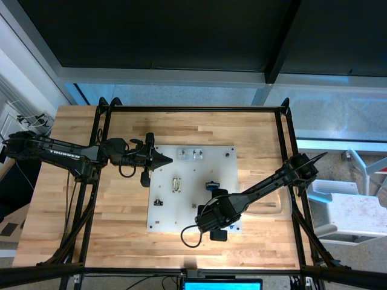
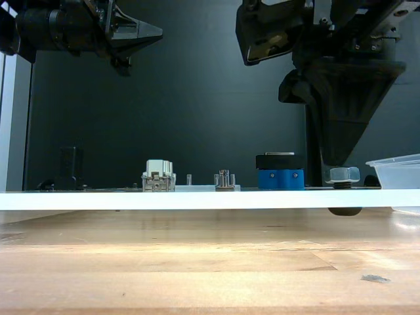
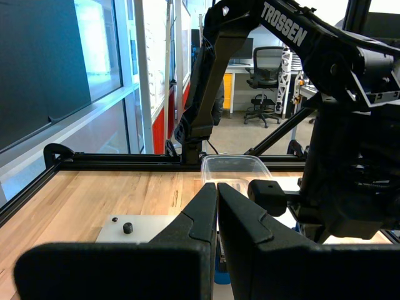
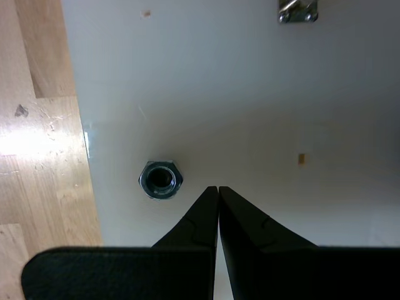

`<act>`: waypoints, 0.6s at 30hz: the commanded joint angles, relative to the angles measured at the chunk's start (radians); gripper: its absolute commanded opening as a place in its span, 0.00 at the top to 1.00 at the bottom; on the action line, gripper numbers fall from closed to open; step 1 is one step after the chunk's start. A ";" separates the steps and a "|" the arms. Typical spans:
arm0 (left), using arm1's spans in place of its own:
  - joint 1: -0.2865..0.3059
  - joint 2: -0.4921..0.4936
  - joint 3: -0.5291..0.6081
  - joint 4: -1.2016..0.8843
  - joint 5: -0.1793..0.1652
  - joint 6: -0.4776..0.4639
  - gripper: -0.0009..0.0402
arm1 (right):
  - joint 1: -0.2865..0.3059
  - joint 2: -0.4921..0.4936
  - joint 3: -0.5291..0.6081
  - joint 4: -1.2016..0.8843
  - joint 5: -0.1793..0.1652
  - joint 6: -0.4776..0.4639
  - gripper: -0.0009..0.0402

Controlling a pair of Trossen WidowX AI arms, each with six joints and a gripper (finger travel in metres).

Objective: Pick the M12 fastener and fasten on the M12 threads

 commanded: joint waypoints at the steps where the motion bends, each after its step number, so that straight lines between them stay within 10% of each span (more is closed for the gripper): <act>1: 0.000 0.000 0.000 0.000 0.000 0.000 0.98 | 0.002 0.000 -0.002 0.002 -0.001 0.005 0.98; 18: 0.000 0.000 0.000 0.000 0.000 0.000 0.98 | 0.011 0.000 -0.019 0.033 -0.008 0.040 0.98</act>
